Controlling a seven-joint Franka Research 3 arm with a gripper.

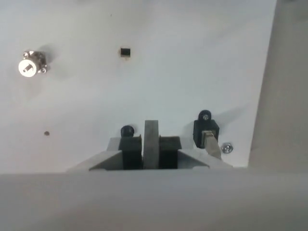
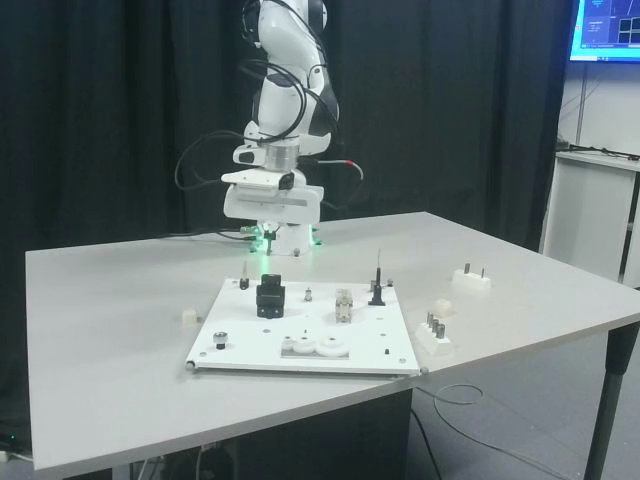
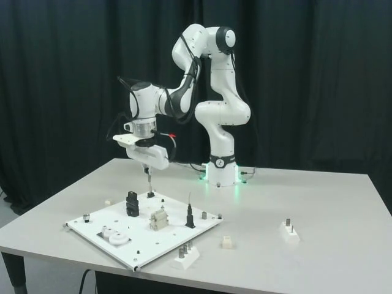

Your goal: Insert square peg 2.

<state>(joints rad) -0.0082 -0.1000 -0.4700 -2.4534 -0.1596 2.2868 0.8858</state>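
A black curtain point(image 3: 318, 79) closes off the room behind a grey table point(image 2: 110, 300), and a lit screen point(image 2: 606, 28) hangs high at the far right corner of the first room view; its writing is too small to read. No label or brand can be made out anywhere. The white arm point(image 3: 214, 104) stands bolted near the table's back edge, a green glow at its base. A white board point(image 3: 92, 228) lies near the front edge, one corner reaching almost to it, with bare table all round its other sides. On the board stand a black block point(image 2: 270, 297), white gears point(image 2: 318, 347) and a thin black post point(image 2: 377, 285). Off the board sit small white holders point(image 3: 185, 258). The tool point(image 1: 151, 144) hangs above the board's back edge, clenched on the square peg point(image 3: 147, 173), a slim grey bar that points down, its lower end clear of the board.
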